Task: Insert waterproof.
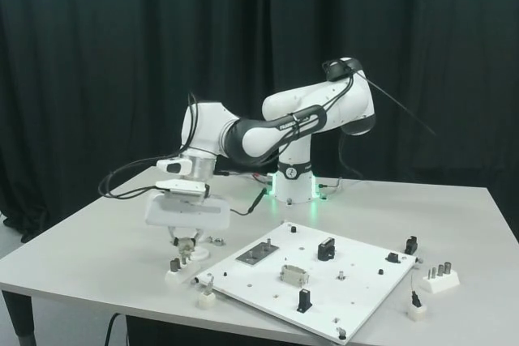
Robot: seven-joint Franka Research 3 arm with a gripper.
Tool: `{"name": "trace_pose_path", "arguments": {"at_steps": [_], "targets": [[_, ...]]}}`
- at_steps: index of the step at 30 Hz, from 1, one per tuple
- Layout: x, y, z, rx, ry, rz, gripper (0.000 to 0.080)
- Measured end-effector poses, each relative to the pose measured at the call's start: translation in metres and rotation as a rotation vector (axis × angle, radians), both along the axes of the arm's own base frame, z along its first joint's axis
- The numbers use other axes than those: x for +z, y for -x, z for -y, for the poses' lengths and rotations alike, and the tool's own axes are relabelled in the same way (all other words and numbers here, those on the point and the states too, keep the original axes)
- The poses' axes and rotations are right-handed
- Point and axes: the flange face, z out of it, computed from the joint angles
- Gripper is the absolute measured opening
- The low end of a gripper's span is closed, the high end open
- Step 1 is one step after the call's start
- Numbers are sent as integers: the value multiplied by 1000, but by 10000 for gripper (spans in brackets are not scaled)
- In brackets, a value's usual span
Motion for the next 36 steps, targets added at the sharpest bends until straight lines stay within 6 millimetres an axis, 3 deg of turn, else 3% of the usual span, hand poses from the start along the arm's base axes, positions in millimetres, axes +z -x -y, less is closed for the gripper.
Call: {"name": "trace_pose_path", "arguments": {"at_steps": [20,36], "targets": [[5,-19,-58,212,-37,-69,321],[1,-25,-121,340,-77,-150,321]]}}
